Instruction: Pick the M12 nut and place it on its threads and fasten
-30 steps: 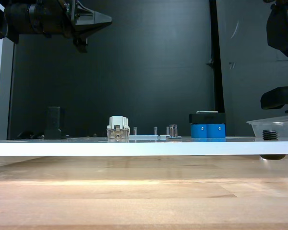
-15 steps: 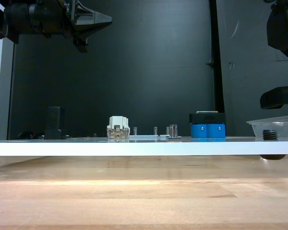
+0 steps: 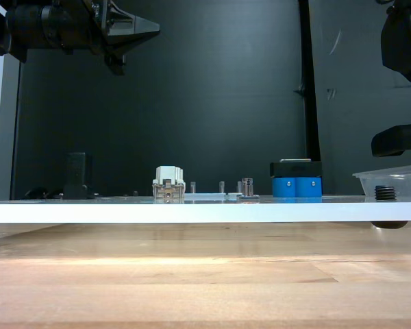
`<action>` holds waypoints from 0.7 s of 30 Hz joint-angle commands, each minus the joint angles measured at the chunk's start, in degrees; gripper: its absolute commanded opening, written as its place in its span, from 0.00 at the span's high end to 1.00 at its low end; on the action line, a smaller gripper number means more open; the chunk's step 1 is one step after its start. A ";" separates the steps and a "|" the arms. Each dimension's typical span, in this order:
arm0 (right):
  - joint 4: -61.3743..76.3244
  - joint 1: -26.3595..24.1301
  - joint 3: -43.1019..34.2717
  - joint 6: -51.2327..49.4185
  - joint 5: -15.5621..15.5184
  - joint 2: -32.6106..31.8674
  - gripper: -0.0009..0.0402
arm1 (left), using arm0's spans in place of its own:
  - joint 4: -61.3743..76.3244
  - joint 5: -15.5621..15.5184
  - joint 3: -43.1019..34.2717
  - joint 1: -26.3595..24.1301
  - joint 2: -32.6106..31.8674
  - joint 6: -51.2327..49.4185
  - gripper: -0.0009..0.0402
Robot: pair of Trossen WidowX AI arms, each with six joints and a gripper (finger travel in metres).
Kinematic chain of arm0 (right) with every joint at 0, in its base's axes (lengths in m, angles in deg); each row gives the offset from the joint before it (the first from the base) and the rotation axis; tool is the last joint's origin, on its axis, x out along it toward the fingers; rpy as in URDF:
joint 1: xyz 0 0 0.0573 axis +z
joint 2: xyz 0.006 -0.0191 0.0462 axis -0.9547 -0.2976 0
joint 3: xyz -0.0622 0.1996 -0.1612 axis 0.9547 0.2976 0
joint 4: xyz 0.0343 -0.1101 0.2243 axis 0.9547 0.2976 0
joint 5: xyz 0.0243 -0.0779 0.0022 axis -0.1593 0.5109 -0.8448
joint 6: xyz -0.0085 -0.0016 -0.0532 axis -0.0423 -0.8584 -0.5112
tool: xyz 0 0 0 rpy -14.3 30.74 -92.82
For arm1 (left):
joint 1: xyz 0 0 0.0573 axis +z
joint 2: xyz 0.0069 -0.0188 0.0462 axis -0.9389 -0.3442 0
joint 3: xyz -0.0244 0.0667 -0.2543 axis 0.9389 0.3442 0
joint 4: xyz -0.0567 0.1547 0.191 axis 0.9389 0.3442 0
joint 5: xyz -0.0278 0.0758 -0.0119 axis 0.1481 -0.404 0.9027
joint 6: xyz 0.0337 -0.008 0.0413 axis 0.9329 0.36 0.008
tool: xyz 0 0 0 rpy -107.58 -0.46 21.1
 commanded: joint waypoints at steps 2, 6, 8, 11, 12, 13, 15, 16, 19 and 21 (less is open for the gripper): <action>2.64 0.00 -1.51 0.20 0.04 0.98 0.98 | -0.02 0.00 -0.02 0.00 -0.02 0.02 0.98; 6.91 -0.28 -3.41 1.33 0.02 3.58 0.98 | 0.00 0.00 -0.02 0.00 -0.02 0.02 0.98; 8.61 -0.87 -3.80 2.82 0.02 5.27 0.98 | 0.00 0.02 -0.02 0.00 -0.02 0.02 0.98; 10.80 -1.81 -3.78 5.90 0.04 8.04 0.98 | -0.02 0.00 -0.02 0.02 -0.02 0.02 0.98; 11.41 -2.19 -3.78 7.58 0.02 8.90 0.98 | -0.02 0.02 -0.02 0.00 -0.02 0.02 0.98; 11.80 -2.62 -3.78 10.75 0.04 9.68 0.98 | -0.02 0.00 -0.02 0.00 -0.02 0.02 0.98; 12.46 -3.69 -3.78 18.73 0.07 10.86 0.98 | -0.02 0.02 -0.02 0.02 -0.02 0.02 0.98; 12.70 -4.17 -3.78 23.32 0.09 11.13 0.98 | 0.00 0.00 -0.02 0.00 -0.02 0.02 0.98; 13.31 -5.03 -3.78 40.44 0.09 11.34 0.98 | 0.00 0.00 -0.02 0.02 -0.02 0.02 0.98; 13.66 -5.29 -3.96 45.94 0.09 11.34 0.98 | 0.00 0.00 -0.02 0.00 -0.02 0.02 0.98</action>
